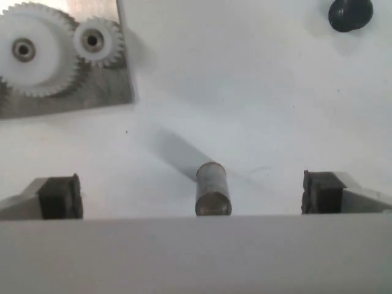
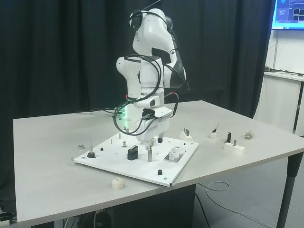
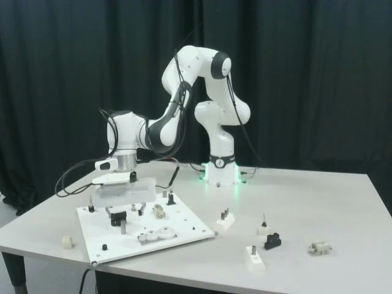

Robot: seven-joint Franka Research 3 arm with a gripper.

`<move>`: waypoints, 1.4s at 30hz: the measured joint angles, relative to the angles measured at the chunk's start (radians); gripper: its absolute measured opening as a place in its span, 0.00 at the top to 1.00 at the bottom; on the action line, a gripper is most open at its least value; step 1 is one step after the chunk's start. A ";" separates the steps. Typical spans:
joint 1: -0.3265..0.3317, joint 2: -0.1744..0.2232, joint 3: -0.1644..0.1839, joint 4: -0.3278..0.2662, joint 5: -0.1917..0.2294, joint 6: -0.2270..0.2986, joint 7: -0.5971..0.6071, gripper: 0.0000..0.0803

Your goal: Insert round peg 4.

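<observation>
Gripper [image 1: 193, 195] stands low over the white board [image 2: 183, 159], fingers spread wide and holding nothing. In the wrist view the two black pads [image 1: 61, 197] flank a grey round peg [image 1: 213, 187] that stands upright on the board, roughly midway between them and touching neither. That spacing suggests a straddling approach, jaws set either side of the shaft ahead of a grasp; I take this peg to be the task's one, though no marking confirms its number.

From the first room view the peg stands on the board at about 6 o'clock from the gripper, with a black block [image 2: 132, 153] just beside it at 9 o'clock. The white gears [image 1: 37, 52] sit on a grey metal plate [image 1: 92, 95] near the peg.

The peg's foot is cut off by the wrist housing, so whether it is seated in a hole cannot be told. The target hole is not identifiable. The fingertips are hard to make out in both room views.
</observation>
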 joint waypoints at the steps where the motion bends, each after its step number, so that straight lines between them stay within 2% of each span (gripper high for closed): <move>1: 0.000 -0.002 0.000 0.000 0.000 -0.002 0.000 0.01; 26: 0.001 -0.018 -0.013 0.000 -0.030 -0.009 0.026 0.00; 42: 0.001 0.002 -0.036 0.001 -0.039 0.041 0.074 0.00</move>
